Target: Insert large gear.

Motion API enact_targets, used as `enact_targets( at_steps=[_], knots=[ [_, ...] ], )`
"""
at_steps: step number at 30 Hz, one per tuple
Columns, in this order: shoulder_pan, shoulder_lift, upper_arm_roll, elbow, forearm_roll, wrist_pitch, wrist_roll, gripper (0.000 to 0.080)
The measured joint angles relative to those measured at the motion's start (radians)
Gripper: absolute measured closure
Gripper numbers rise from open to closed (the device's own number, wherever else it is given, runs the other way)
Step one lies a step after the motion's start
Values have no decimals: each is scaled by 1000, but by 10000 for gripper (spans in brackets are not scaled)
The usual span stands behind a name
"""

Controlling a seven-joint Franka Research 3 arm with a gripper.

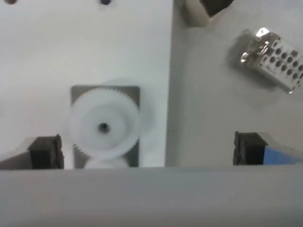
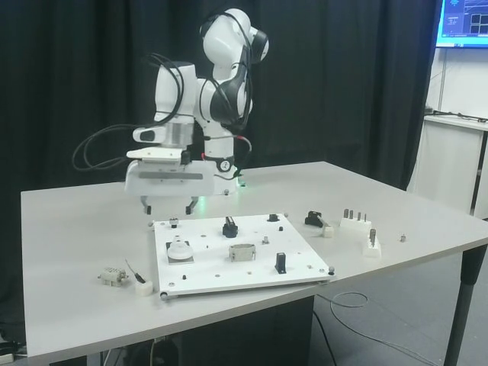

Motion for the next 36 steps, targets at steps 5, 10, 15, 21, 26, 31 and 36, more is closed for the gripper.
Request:
enact_targets(
  at_steps=[5,10,15,21,26,31,36],
  knots=[
    [-9,33,5,0,1,43,-31,3],
    [-24,64,22,0,3,85,-55,3],
    [-45,89,48,0,7,121,-75,3],
    [-71,106,74,0,8,148,-93,3],
    [-81,109,80,0,8,152,-109,3],
    [-90,110,90,0,11,152,-127,3],
    [-95,114,97,0,23,152,-140,3]
  ],
)
